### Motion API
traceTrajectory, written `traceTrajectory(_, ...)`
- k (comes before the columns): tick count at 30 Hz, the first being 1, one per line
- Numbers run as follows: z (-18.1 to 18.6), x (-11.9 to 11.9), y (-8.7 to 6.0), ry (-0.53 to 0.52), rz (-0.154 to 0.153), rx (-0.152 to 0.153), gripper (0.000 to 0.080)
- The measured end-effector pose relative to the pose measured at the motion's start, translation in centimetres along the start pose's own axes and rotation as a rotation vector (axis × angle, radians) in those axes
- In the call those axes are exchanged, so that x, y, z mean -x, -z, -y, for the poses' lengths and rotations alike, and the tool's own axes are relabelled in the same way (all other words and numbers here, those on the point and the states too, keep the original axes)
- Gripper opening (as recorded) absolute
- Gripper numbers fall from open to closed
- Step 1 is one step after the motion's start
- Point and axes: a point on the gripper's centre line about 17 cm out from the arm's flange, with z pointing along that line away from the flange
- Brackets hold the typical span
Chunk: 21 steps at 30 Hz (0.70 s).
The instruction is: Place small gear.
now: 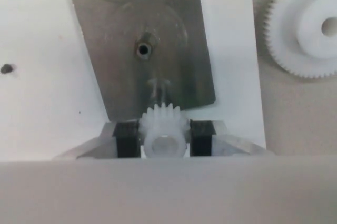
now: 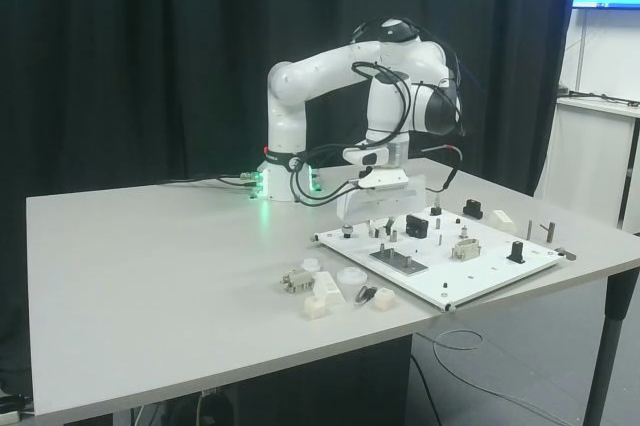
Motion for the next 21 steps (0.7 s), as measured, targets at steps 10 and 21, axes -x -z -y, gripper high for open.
traceTrajectory(10,-0.13,-0.07,0.36,0.000,-0.002,0.002,0.0199)
traceTrajectory(21,-0.46,-0.03,0.70,0.002,0.001,0.013,0.0199)
